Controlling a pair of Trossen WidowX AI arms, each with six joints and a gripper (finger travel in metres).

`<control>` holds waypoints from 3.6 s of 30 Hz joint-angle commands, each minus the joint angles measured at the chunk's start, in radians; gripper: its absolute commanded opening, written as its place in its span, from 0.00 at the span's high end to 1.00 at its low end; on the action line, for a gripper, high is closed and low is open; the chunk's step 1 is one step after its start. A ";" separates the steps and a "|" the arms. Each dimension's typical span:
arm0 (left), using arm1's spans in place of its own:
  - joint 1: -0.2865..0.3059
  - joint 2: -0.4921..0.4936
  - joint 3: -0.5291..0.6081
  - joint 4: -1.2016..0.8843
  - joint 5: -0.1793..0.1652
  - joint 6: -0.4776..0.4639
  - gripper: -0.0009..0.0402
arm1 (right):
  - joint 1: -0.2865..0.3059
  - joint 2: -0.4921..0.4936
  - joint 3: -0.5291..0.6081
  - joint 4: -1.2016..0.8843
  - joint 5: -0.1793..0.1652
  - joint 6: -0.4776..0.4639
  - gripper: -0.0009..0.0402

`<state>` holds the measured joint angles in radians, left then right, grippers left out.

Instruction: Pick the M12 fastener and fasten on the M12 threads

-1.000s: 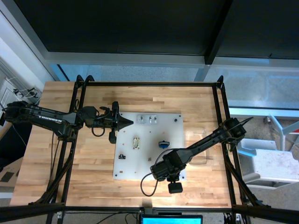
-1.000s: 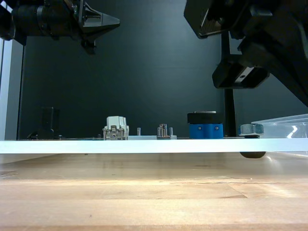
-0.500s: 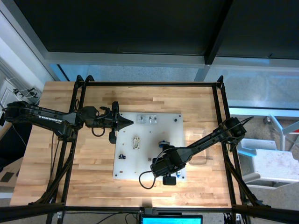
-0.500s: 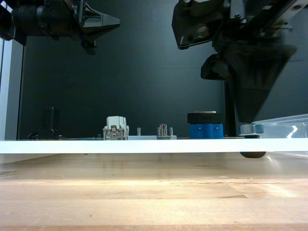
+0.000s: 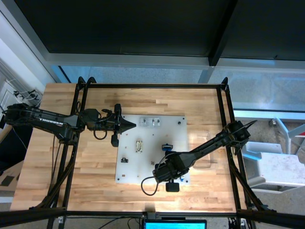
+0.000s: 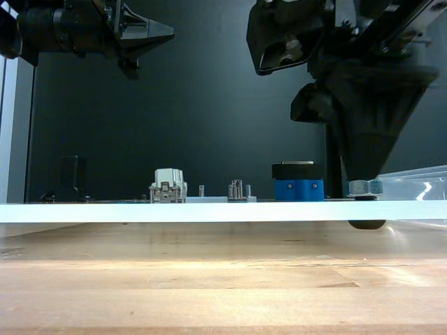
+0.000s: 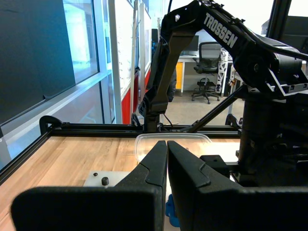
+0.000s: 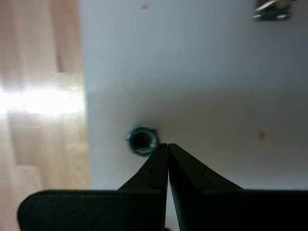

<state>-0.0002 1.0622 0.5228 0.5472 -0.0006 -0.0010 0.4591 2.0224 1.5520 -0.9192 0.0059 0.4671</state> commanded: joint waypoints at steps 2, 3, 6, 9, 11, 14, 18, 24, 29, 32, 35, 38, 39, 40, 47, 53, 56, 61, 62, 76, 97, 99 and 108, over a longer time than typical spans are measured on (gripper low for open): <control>0.000 0.000 0.000 0.000 0.000 0.000 0.98 | 0.000 0.001 -0.007 0.013 -0.168 -0.032 0.98; 0.000 0.000 0.000 0.000 0.000 0.000 0.98 | 0.000 0.001 -0.007 0.007 -0.214 -0.043 0.98; 0.000 0.000 0.000 0.000 0.000 0.000 0.98 | -0.001 -0.004 -0.007 -0.005 -0.270 -0.063 0.98; 0.000 0.000 0.000 0.001 0.000 0.000 0.98 | 0.000 -0.006 -0.007 -0.007 -0.261 -0.059 0.98; 0.000 0.000 0.000 0.000 0.000 0.000 0.98 | -0.001 -0.006 -0.007 -0.006 -0.254 -0.054 0.98; 0.000 0.000 0.000 0.000 0.000 0.000 0.98 | 0.000 -0.007 -0.007 -0.006 -0.180 -0.025 0.98; 0.000 0.000 0.000 -0.001 0.000 0.000 0.98 | -0.001 -0.007 -0.007 -0.004 -0.084 0.005 0.98; 0.000 0.000 0.000 0.000 0.000 0.000 0.98 | 0.000 -0.002 -0.007 0.016 -0.025 0.035 0.98; 0.000 0.000 0.000 0.000 0.000 0.000 0.98 | 0.000 0.003 -0.007 0.025 -0.023 0.046 0.98; 0.000 0.000 0.000 0.000 0.000 0.000 0.98 | 0.000 0.015 -0.007 0.031 -0.023 0.050 0.98; 0.000 0.000 0.000 0.000 0.000 0.000 0.98 | 0.000 0.015 -0.007 0.036 -0.023 0.052 0.98; 0.000 0.000 0.000 0.000 0.000 0.000 0.98 | 0.000 0.015 -0.005 0.041 -0.035 0.053 0.98; 0.000 0.000 0.000 0.000 0.000 0.000 0.98 | 0.000 0.014 -0.003 0.042 -0.050 0.053 0.98; 0.000 0.000 0.000 0.000 0.000 0.000 0.98 | 0.000 0.014 -0.001 0.048 -0.077 0.049 0.98; 0.000 0.000 0.000 0.000 0.000 0.000 0.98 | 0.000 0.010 0.003 0.066 -0.288 -0.009 0.98; 0.000 0.000 0.000 0.000 0.000 0.000 0.98 | 0.000 0.006 0.003 0.060 -0.243 0.001 0.98; 0.000 0.000 0.000 0.000 0.000 0.000 0.98 | -0.001 -0.005 0.003 0.043 -0.206 0.010 0.98; 0.000 0.000 0.000 0.000 0.000 0.000 0.98 | -0.001 -0.013 0.003 0.013 -0.127 0.024 0.98; 0.000 0.000 0.000 0.000 0.000 0.000 0.98 | -0.001 -0.013 0.003 0.010 -0.099 0.027 0.98; 0.000 0.000 0.000 0.000 0.000 0.000 0.98 | -0.001 0.013 0.002 0.031 0.045 0.049 0.98; 0.000 0.000 0.000 0.000 0.000 0.000 0.98 | 0.006 0.002 0.002 0.048 -0.283 -0.035 0.98; 0.000 0.000 0.000 0.000 0.000 0.000 0.98 | 0.006 0.000 0.002 0.048 -0.283 -0.034 0.98; 0.000 0.000 0.000 0.000 0.000 0.000 0.98 | 0.006 -0.014 0.003 0.036 -0.160 0.000 0.98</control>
<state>-0.0002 1.0622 0.5224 0.5472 -0.0006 -0.0010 0.4664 2.0113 1.5543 -0.8810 -0.1825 0.4656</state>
